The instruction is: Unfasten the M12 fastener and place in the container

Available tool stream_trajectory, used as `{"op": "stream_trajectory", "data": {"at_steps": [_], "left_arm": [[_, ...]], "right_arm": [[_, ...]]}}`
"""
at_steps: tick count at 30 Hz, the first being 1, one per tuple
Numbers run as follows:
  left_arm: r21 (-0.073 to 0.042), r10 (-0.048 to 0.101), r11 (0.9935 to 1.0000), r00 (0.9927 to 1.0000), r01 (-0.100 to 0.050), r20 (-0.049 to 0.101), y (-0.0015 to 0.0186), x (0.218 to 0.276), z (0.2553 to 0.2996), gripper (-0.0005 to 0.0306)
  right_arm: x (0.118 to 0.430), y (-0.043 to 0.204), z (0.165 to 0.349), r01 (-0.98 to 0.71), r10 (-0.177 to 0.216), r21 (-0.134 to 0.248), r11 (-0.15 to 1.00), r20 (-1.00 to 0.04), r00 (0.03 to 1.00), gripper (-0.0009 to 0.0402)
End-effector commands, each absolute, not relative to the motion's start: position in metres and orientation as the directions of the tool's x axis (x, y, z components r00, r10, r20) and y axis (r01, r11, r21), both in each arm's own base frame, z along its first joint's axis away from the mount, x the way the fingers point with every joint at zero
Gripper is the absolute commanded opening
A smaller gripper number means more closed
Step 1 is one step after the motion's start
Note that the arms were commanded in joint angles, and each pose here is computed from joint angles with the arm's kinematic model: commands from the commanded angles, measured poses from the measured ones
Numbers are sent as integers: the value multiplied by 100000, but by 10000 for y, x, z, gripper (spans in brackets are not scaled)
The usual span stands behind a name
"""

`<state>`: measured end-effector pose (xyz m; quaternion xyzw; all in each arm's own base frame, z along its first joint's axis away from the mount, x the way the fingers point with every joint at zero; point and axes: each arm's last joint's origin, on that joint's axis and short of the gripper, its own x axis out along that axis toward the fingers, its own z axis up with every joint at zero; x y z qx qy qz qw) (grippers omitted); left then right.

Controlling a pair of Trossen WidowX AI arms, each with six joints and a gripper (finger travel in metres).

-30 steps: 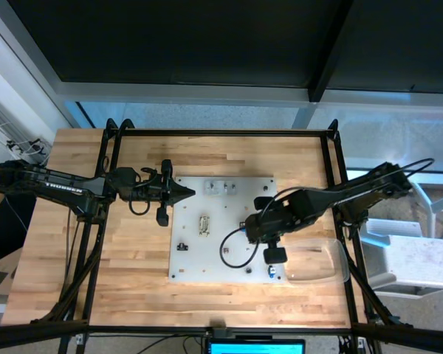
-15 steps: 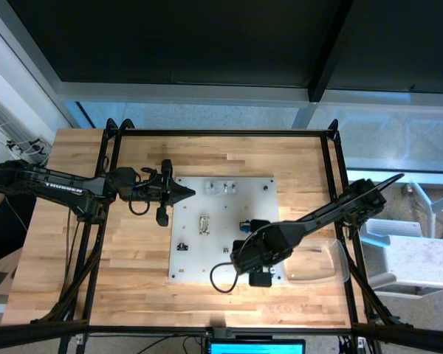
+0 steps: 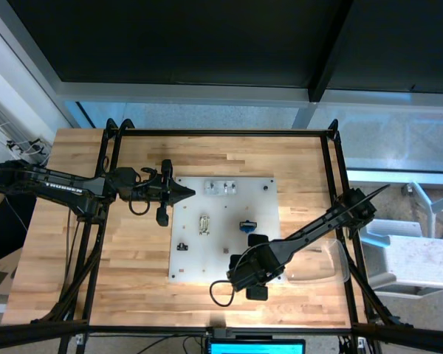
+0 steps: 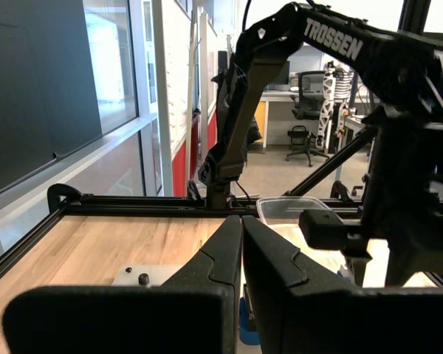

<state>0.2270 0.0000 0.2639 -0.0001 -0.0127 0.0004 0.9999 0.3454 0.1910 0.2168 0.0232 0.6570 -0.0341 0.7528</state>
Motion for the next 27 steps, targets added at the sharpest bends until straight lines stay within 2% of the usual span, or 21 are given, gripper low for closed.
{"op": "stream_trajectory", "data": {"at_steps": [1,9,27], "left_arm": [[-21,76,100000,99968,-76,2537,1,2271,2639,0],[-21,38,100000,99968,-38,2537,0,2272,2639,0],[-21,76,100000,99967,-76,2575,1,2271,2640,0]], "right_arm": [[3469,1917,2082,9216,-2060,-785,99571,-99019,13817,211],[3481,1925,1901,10041,-1003,514,99493,-98863,15002,221],[3471,1911,1779,9900,70,1688,99494,-98693,16117,172]]}}
